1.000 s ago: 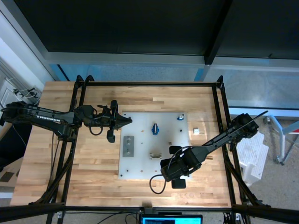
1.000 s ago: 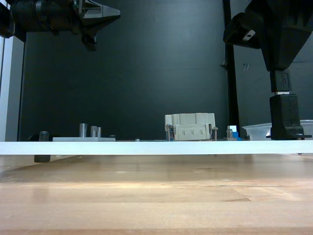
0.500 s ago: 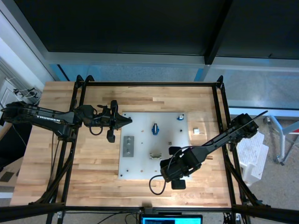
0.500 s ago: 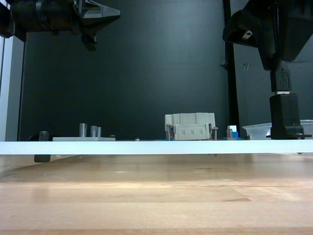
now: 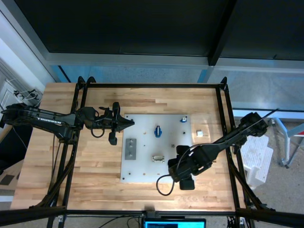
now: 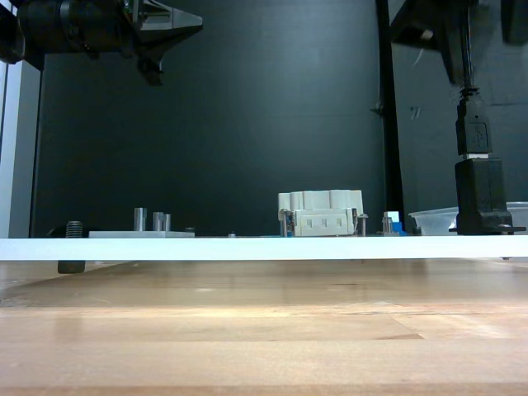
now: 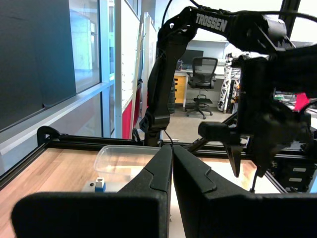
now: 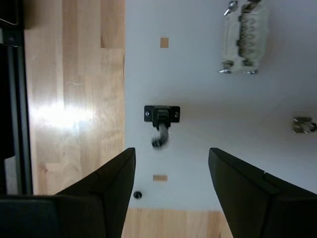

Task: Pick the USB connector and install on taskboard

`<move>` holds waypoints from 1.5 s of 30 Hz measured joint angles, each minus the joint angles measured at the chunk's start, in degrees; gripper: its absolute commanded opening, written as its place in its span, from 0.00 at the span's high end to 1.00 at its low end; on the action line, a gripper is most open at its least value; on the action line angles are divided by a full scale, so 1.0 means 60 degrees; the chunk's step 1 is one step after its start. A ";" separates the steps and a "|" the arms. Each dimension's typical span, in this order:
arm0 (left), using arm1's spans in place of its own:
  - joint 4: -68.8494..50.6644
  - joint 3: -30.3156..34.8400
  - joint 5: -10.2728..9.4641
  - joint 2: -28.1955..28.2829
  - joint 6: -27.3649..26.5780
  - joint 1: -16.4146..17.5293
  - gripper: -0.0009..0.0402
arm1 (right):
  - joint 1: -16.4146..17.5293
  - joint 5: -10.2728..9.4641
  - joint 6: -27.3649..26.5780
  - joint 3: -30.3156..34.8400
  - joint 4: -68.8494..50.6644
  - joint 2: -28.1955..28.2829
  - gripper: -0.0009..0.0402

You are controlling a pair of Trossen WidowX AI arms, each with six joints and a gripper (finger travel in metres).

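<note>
— Where is the USB connector (image 6: 476, 136)?

— It stands upright in the black socket (image 6: 483, 198), on the near right part of the taskboard (image 5: 142, 166). A thin strip of bare metal shows between the plug's black body and the socket's mouth. Its cable (image 6: 469, 66) runs straight up from it.

— Does the right gripper (image 8: 171, 151) have hold of it?

— No. Its two fingers (image 8: 116, 183) are spread wide with nothing between them. Seen from that arm's own camera, the socket and plug sit on the white plate beyond the fingertips, roughly in line with the gap. In the low view the gripper's dark body is above the connector and apart from it, and only the cable reaches up toward it.

— And the left gripper (image 7: 172, 148)?

— It is held high over the far left corner of the taskboard, lying level and pointing right. Its fingers are pressed together along their length and hold nothing.

— What else is on the plate?

— A grey block (image 5: 130, 149) sits toward the left side. The pale multi-pin socket (image 5: 157, 158) is just left of the right gripper. The blue knob (image 5: 158, 130) is farther back, near the middle. In the high view the cable shows as a loop over the plate's near edge, just beside the right arm's wrist.
</note>
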 measured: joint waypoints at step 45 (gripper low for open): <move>0.0000 0.0000 0.0000 0.0000 0.0000 0.0000 0.98 | -0.3785 0.0430 -0.3985 -0.3366 0.2994 -0.4707 0.98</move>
